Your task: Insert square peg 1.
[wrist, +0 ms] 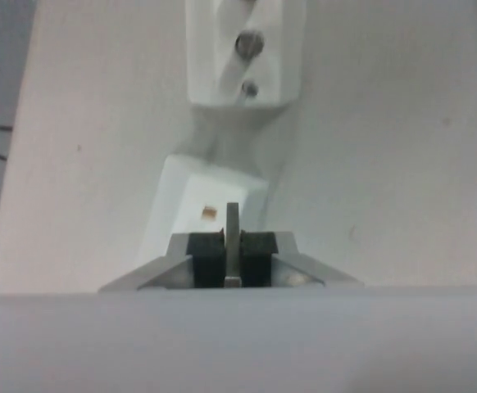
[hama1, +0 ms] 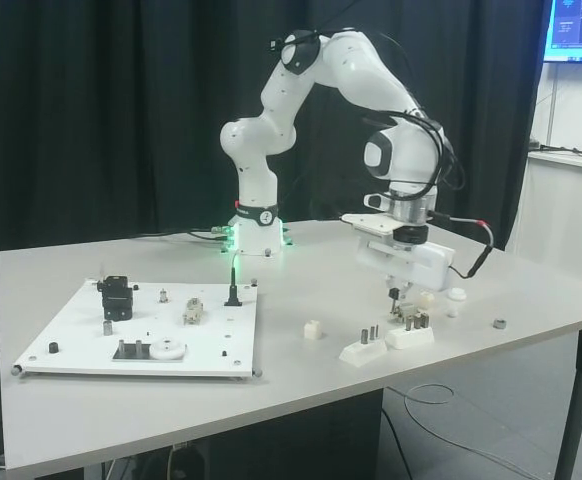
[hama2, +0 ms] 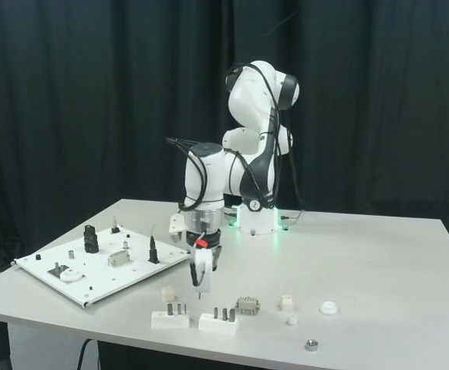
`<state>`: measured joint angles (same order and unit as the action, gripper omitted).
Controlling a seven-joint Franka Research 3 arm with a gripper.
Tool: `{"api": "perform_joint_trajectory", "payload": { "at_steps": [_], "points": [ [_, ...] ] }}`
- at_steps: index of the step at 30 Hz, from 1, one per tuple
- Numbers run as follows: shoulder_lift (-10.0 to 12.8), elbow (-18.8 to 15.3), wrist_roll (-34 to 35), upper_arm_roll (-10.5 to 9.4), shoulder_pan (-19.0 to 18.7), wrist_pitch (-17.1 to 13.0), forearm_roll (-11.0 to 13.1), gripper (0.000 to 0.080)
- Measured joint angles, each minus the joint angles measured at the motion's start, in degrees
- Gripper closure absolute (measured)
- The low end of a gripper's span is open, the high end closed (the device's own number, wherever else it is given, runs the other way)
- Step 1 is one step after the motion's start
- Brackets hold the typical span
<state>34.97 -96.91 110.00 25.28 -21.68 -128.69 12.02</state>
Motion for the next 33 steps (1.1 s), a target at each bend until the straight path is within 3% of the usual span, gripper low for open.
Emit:
{"api": "perform_joint_trajectory", "payload": {
  "at_steps": [13,24,33],
  "points": [
    [-1.1,0.0,-2.4,-0.36,4.3,2.3,-6.0,0.0768],
    [-2.5,-0.7,-6.2,-0.99,10.0,2.9,-8.3,0.0768],
    [-3.3,-0.9,-10.0,-1.0,15.0,2.9,-8.9,0.0768]
  ]
}}
